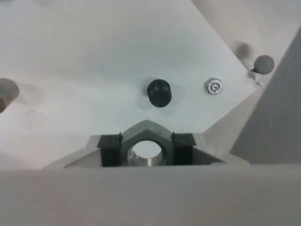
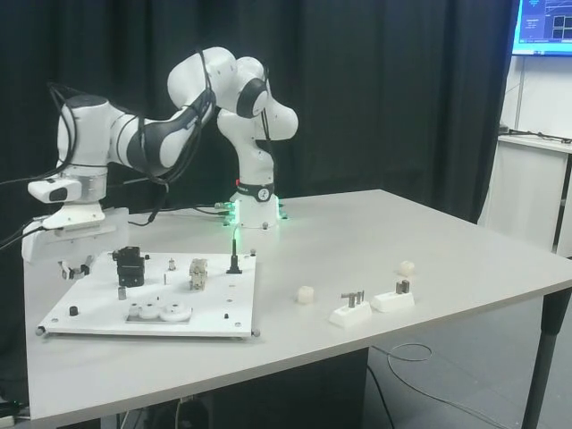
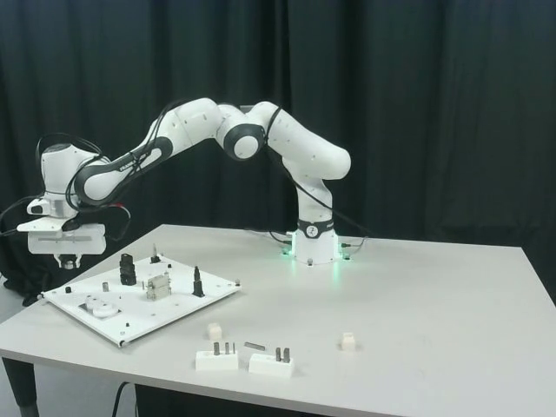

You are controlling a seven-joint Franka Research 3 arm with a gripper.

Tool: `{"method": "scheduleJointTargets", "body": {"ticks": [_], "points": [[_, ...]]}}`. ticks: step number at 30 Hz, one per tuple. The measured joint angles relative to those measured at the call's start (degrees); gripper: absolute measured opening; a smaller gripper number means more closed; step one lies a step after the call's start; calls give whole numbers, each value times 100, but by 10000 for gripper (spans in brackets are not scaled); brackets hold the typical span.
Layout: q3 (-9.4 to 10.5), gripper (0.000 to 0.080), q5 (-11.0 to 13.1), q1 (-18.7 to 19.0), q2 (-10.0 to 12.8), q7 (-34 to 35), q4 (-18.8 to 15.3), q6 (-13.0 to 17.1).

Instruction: Insert bolt 4.

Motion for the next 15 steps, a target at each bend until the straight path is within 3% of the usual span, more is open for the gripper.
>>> {"method": "scheduleJointTargets", "body": {"ticks": [8,15], "points": [[0,225,430,-128,115,-741,-2,52],[0,225,568,-165,202,-1069,-1,148]]}}
